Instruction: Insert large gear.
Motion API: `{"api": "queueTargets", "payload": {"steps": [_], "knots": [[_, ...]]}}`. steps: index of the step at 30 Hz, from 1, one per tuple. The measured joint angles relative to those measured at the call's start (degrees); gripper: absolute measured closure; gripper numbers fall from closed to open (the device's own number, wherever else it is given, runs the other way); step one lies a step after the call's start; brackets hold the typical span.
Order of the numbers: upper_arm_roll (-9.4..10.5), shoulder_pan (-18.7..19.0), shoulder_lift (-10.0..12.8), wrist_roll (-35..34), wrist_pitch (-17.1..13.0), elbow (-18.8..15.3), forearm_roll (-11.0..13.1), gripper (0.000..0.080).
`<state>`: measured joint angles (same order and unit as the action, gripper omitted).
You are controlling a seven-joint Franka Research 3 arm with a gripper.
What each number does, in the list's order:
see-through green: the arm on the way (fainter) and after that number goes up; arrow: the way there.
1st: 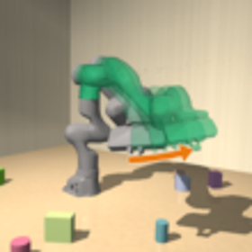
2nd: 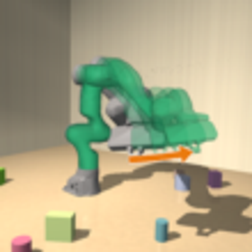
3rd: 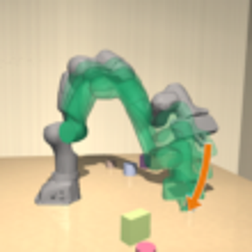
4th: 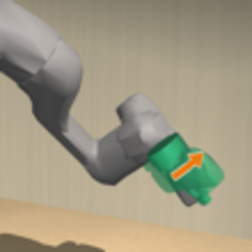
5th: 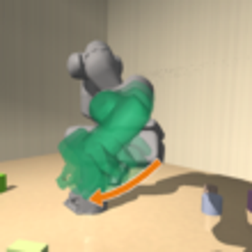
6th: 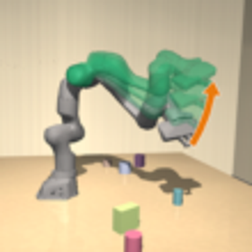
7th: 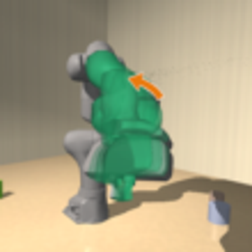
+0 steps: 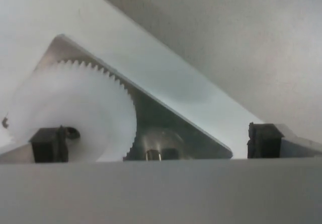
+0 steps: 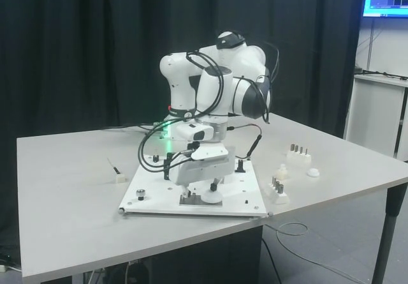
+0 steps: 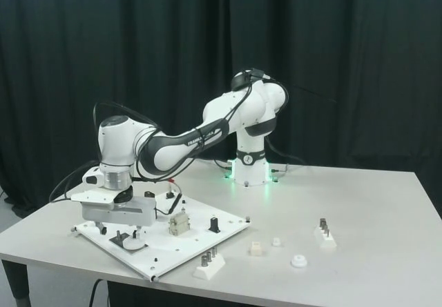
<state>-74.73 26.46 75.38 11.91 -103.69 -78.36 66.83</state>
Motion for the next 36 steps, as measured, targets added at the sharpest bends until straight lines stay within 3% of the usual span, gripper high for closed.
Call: {"api": "queueTargets", "payload": {"steps": [11, 28, 36], "knots": [[1.1, -0.5, 0.0, 0.0, -1.0, 0.0, 0.0, 0.0003], [1.15, -0.7, -0.2, 0.0, -1.3, 0.7, 0.1, 0.0003], [-0.29, -0.3, -0.7, -0.5, 1.5, 1.5, 0.1, 0.0003]]}}
